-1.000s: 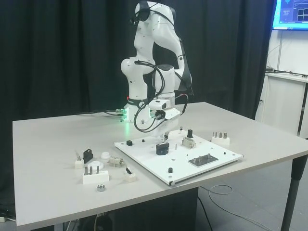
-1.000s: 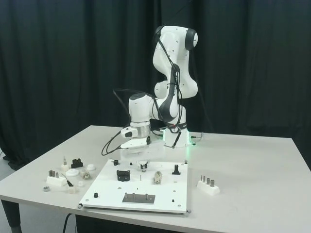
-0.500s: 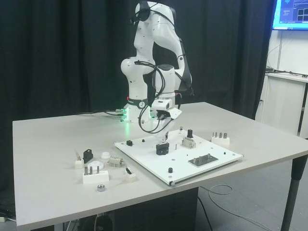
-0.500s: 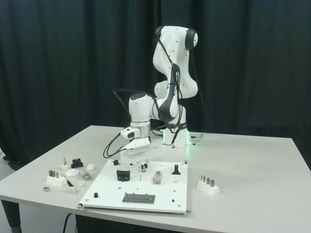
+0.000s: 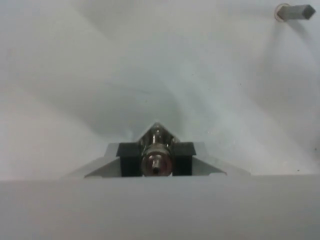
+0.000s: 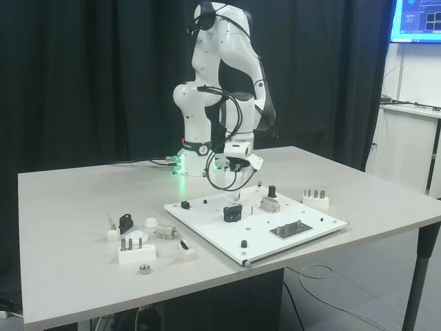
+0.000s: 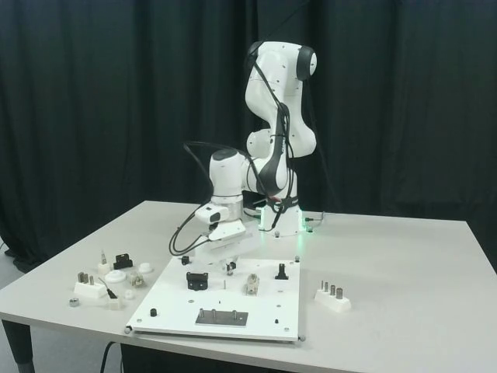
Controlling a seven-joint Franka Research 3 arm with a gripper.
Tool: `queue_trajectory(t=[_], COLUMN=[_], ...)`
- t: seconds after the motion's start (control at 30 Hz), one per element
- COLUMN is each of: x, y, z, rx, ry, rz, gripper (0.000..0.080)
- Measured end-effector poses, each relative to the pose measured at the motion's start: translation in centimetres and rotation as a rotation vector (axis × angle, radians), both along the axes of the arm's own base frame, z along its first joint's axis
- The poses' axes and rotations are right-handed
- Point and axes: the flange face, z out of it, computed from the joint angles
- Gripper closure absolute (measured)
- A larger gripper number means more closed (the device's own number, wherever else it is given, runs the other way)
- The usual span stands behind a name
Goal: Insert BNC.
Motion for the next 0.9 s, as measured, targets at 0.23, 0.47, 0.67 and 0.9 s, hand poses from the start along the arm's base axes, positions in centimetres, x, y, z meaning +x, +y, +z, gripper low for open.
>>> queue_trajectory(t=[0.23, 0.47, 0.67, 0.9], x=[-0.01, 0.00, 0.01, 0.02], y=[-0.01, -0.07, -0.07, -0.07], z=[-0.07, -0.06, -0.05, -0.03], rx=[-0.015, -0.015, -0.015, -0.013], ry=[0.008, 0.009, 0.009, 0.011], rz=[0.061, 0.083, 0.086, 0.125], gripper=[0.0676, 0.0676, 0.0676, 0.0676])
